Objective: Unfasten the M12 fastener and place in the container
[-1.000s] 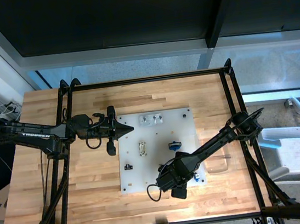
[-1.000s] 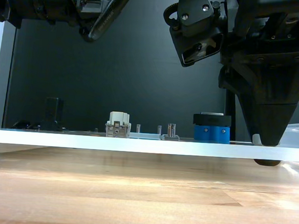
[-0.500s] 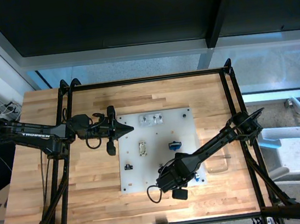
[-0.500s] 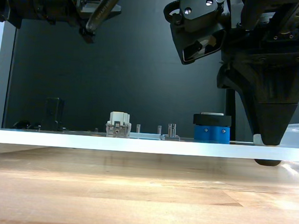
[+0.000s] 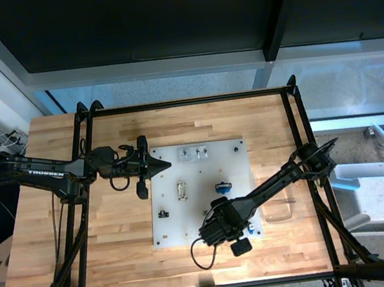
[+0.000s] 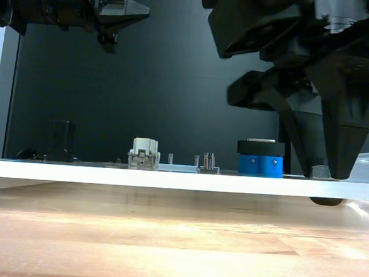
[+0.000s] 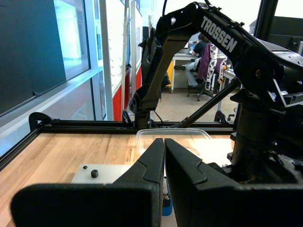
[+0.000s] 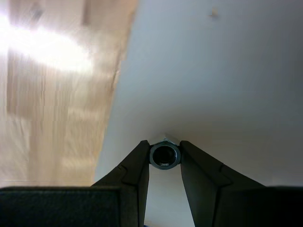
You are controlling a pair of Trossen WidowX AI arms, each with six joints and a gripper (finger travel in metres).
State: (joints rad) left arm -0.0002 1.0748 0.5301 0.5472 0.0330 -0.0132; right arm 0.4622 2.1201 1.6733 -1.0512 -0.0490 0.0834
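Since the M12 nut [image 8: 165,155] looks small, hard and slick, the right gripper [image 6: 324,172] pinches 2 opposite sides at the board's [image 5: 176,225] 5 o'clock edge — left gripper [image 7: 164,144] hangs closed at 10 o'clock.

White task board [image 5: 188,218] on wooden surface [image 5: 123,266]; clear plastic tray [image 5: 279,213] just right of it. Right gripper [image 6: 326,176] clamps small silver nut [image 8: 164,155] at board's near right edge; left gripper [image 5: 165,165] above far left edge.
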